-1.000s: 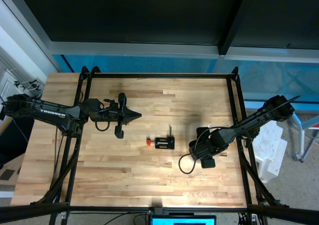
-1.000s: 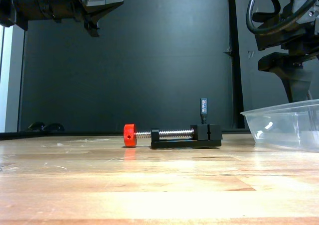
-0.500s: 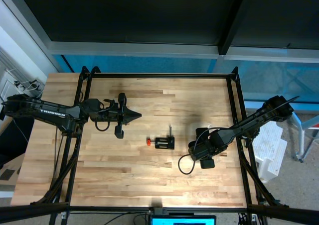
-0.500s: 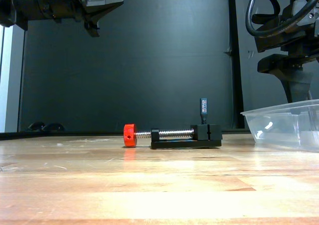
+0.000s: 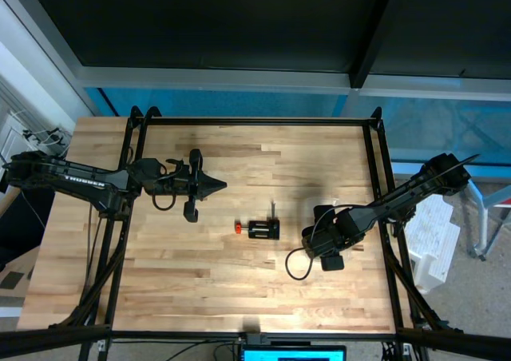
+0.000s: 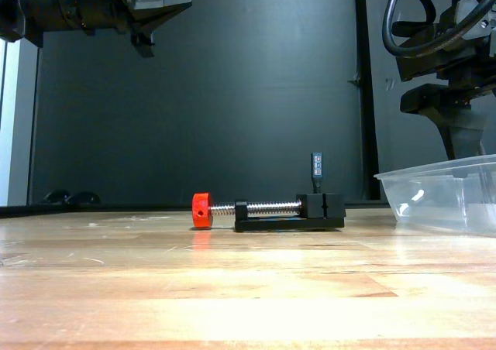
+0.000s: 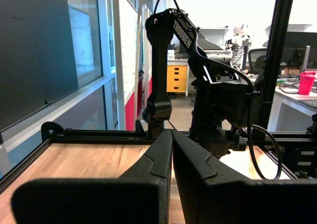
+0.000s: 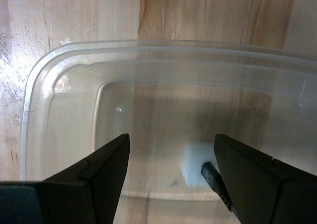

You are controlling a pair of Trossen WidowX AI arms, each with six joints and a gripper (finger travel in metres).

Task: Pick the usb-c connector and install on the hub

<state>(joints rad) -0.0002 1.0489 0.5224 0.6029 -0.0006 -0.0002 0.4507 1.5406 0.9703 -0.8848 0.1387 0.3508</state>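
Observation:
The hub (image 5: 260, 229) is a small black block with an orange-red knob, lying mid-table; the low view shows it side-on (image 6: 288, 211). The usb-c connector (image 8: 195, 168) is a small whitish piece lying inside a clear tray, with a dark stub touching it. My right gripper (image 8: 171, 144) hangs open above that tray, its fingers (image 8: 99, 169) spread either side of the connector and apart from it. It also shows right of the hub as the right gripper (image 5: 326, 240). My left gripper (image 5: 220, 185) is shut and empty, held high left of the hub, fingers (image 7: 161, 152) pressed together.
The clear plastic tray (image 6: 434, 199) sits on the wood right of the hub, its rim (image 8: 37, 100) below my right gripper. A small dark upright piece (image 6: 316, 166) stands on the hub's right end. Black frame rails (image 5: 255, 121) border the table.
The right arm has shifted very slightly above the tray. The left arm, hub and tray have not moved.

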